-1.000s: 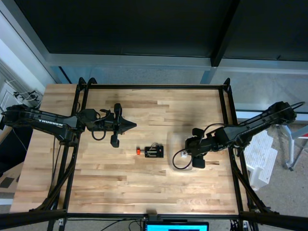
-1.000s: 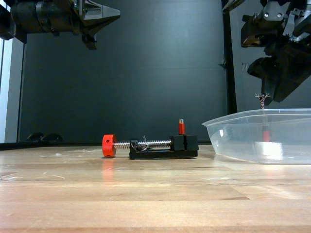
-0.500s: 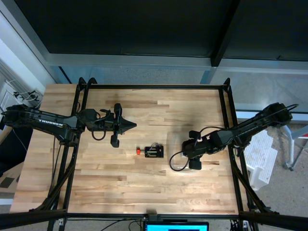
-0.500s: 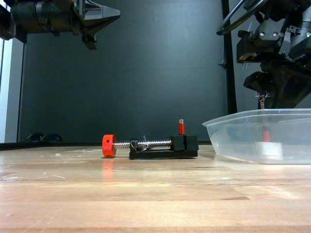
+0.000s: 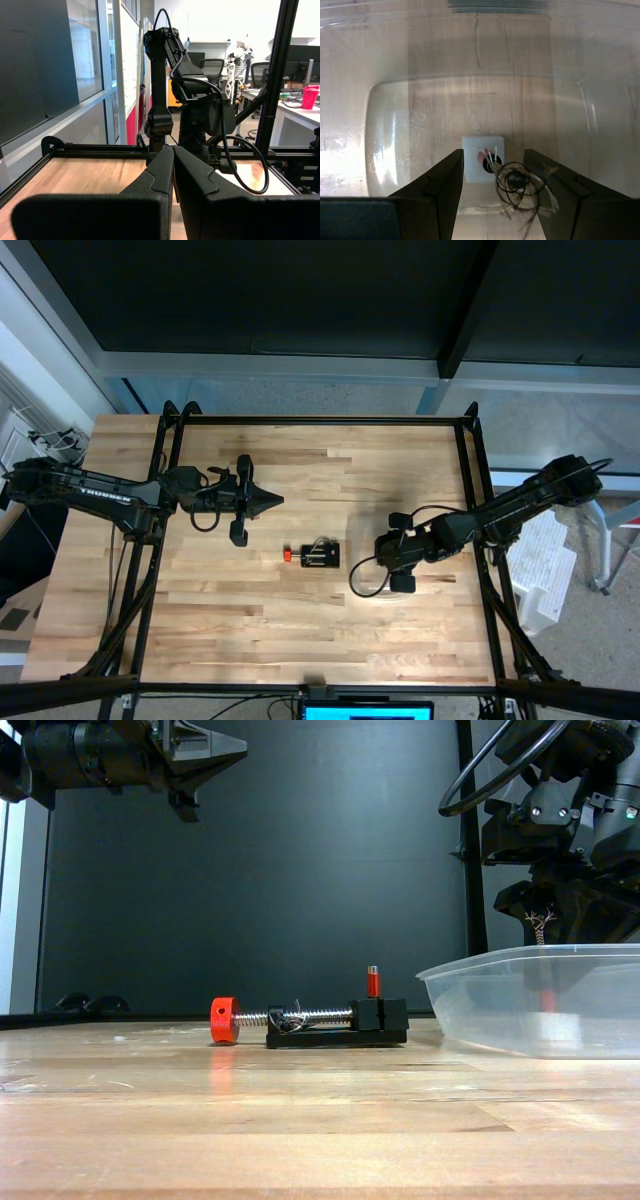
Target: Pick the RCA connector and install on taskboard
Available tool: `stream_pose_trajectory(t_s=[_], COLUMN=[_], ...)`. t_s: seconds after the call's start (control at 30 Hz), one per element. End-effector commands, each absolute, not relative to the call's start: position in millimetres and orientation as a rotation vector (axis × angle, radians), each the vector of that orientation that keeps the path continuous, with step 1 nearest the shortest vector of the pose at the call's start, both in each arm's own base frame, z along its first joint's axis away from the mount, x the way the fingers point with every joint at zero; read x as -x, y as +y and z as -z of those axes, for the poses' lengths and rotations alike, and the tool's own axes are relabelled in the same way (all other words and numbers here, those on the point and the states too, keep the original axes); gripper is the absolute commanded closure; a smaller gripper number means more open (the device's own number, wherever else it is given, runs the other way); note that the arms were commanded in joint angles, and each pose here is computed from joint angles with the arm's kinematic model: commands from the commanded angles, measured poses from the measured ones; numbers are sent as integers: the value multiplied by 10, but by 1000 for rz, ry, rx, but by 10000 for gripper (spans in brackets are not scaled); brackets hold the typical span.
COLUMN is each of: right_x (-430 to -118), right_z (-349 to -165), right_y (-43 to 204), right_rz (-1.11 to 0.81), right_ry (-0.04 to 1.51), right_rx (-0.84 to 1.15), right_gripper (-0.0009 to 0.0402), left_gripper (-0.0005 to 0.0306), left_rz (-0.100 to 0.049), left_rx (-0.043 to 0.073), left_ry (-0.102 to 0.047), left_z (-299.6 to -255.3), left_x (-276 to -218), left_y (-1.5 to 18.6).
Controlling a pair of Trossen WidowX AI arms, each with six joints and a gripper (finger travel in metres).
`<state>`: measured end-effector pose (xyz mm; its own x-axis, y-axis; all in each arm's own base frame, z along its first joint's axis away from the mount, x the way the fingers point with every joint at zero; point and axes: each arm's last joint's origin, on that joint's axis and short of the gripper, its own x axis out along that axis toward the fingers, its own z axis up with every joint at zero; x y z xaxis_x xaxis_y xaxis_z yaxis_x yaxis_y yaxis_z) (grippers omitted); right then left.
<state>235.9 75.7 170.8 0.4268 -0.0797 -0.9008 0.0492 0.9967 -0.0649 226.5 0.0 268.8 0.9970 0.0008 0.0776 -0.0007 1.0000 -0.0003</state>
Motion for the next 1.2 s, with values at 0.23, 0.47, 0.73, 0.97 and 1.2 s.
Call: stream_pose_trajectory(t_s=[0.23, 0.47, 0.73, 0.97, 1.2], right_x=[-2385, -2359, -2371, -2372, -2371], right_z=[-1655, -1615, -1607, -1607, -1606], right_y=[768, 760, 764, 766, 765], right_rz=[80, 80, 76, 73, 73], right_ry=[1138, 1149, 1128, 1126, 1127], right_rx=[36, 36, 26, 24, 25], right_gripper=[229, 229, 229, 229, 272], left_gripper=[300, 300, 300, 300, 300], left_rz=[0, 0, 0, 0, 0], left_rx=[0, 0, 0, 0, 0], left_ry=[-78, -78, -78, -78, -78], left_z=[-2690, -2690, -2690, -2690, -2690], left_x=[-2265, -2265, -2265, -2265, -2265], left_y=[0, 0, 0, 0, 0])
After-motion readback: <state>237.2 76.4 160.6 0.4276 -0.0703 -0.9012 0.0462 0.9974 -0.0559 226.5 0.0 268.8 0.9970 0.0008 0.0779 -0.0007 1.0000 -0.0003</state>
